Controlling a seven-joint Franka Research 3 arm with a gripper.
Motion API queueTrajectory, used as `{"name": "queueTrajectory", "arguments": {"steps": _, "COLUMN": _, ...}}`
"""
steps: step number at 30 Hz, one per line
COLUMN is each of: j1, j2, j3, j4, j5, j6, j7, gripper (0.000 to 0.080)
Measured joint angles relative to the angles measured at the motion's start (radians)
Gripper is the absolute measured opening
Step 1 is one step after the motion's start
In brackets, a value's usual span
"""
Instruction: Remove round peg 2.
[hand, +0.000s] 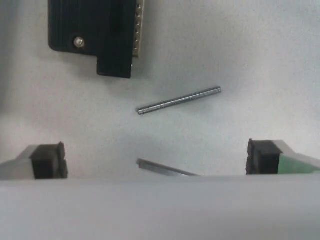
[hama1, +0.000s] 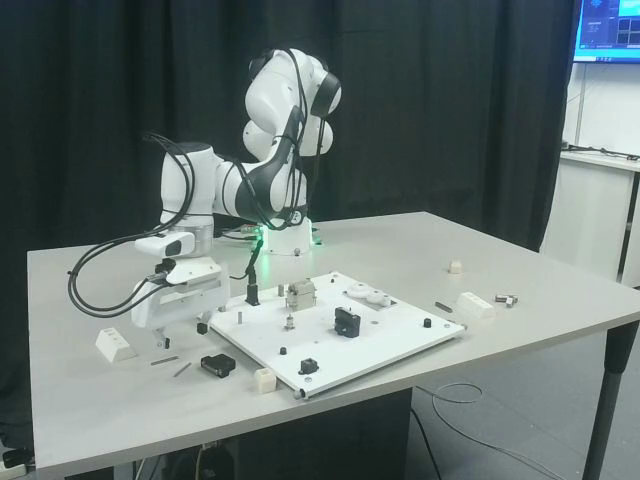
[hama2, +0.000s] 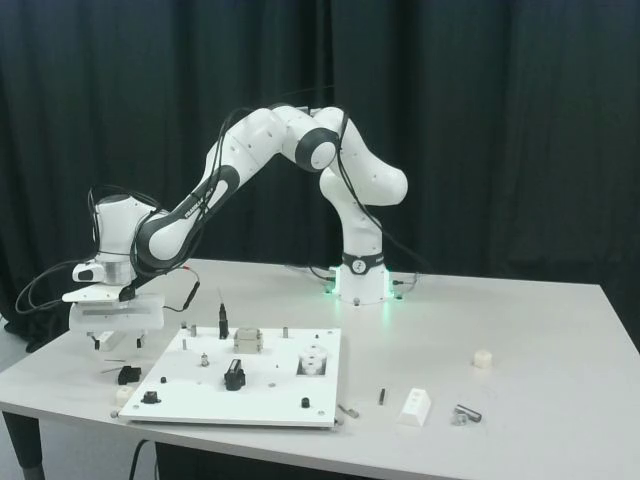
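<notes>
Round peg 2 (hand: 179, 100) lies flat on the grey table (hand: 260, 60) beneath the wide-open, empty claw (hand: 156, 159).

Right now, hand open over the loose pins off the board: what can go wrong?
1. Two thin pins lie under the hand: one fully visible pin and a second pin partly hidden; closing may catch the wrong one, or both.
2. A pin lying flat could roll away when touched.
3. The black connector lies close by; a sideways move might bump it.

The second pin (hand: 165, 169) is half hidden; the black connector (hand: 95, 35) is cropped.
</notes>
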Motion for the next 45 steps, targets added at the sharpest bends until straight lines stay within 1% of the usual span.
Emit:
{"name": "queueTrajectory", "arguments": {"steps": 8, "j1": 0.0, "j2": 0.0, "j3": 0.0, "j4": 0.004, "j5": 0.0, "j6": -0.005, "j7": 0.0, "gripper": 0.08}}
{"name": "queueTrajectory", "arguments": {"steps": 15, "j1": 0.0, "j2": 0.0, "j3": 0.0, "j4": 0.014, "j5": 0.0, "j6": -0.022, "j7": 0.003, "gripper": 0.08}}
{"name": "queueTrajectory", "arguments": {"steps": 21, "j1": 0.001, "j2": -0.009, "j3": 0.0, "j4": 0.019, "j5": 0.0, "j6": -0.064, "j7": 0.018, "gripper": 0.08}}
{"name": "queueTrajectory", "arguments": {"steps": 25, "j1": 0.003, "j2": -0.022, "j3": -0.001, "j4": 0.018, "j5": 0.0, "j6": -0.106, "j7": 0.04, "gripper": 0.08}}
{"name": "queueTrajectory", "arguments": {"steps": 32, "j1": 0.012, "j2": -0.057, "j3": -0.004, "j4": 0.007, "j5": 0.0, "j6": -0.193, "j7": 0.072, "gripper": 0.08}}
{"name": "queueTrajectory", "arguments": {"steps": 37, "j1": 0.025, "j2": -0.097, "j3": -0.009, "j4": -0.027, "j5": 0.0, "j6": -0.238, "j7": 0.092, "gripper": 0.08}}
{"name": "queueTrajectory", "arguments": {"steps": 40, "j1": 0.04, "j2": -0.125, "j3": -0.018, "j4": -0.062, "j5": 0.0, "j6": -0.25, "j7": 0.093, "gripper": 0.08}}
{"name": "queueTrajectory", "arguments": {"steps": 45, "j1": 0.076, "j2": -0.174, "j3": -0.043, "j4": -0.136, "j5": -0.001, "j6": -0.25, "j7": 0.094, "gripper": 0.08}}
